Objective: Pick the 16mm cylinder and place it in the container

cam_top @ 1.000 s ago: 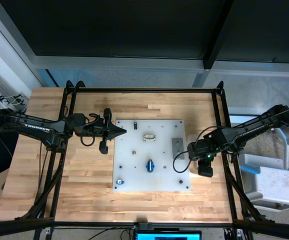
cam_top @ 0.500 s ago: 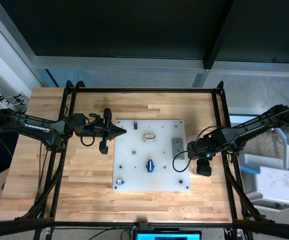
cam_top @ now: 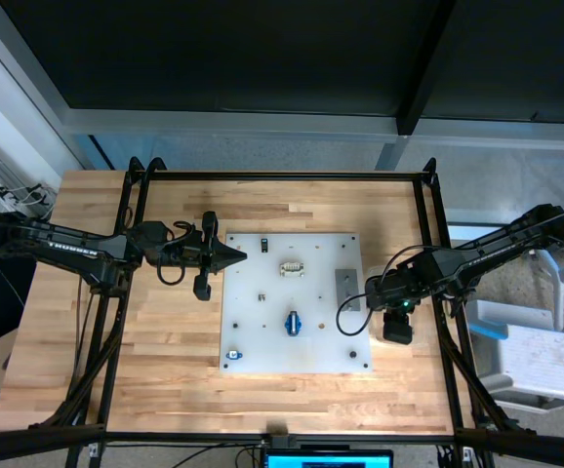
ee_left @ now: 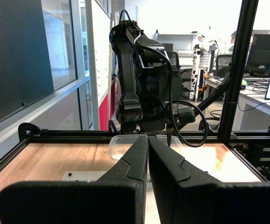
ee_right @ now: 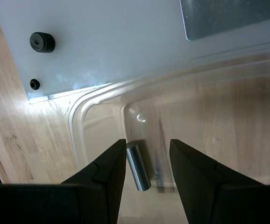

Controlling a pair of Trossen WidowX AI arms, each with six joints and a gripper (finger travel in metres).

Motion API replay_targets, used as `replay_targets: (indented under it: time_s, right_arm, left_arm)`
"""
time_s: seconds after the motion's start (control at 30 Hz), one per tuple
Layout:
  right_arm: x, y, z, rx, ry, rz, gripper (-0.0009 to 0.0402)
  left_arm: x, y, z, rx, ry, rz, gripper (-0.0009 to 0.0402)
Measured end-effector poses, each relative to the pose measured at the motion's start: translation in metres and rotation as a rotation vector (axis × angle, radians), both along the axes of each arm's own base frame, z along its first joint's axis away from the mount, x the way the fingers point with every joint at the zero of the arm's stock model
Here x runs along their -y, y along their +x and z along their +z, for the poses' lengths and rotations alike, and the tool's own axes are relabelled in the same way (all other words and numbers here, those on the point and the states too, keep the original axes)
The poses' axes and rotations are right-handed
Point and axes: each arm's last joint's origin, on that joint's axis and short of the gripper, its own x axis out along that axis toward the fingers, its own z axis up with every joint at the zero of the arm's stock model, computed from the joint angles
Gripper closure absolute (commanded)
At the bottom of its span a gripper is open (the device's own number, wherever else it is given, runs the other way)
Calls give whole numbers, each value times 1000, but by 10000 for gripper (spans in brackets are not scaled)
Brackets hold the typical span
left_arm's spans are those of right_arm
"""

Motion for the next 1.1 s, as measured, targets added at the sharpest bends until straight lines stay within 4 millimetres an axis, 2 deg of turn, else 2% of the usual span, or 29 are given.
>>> replay_targets:
  time_s: [0.63, 1.1]
  right_arm:
    - [1, -1, 31, -35, -28, 24, 265]
    - [1, -1, 33, -28, -28, 32, 265]
  left_arm:
    - [0, 0, 0, 0, 0, 0, 393]
    - [0, 0, 0, 0, 0, 0, 393]
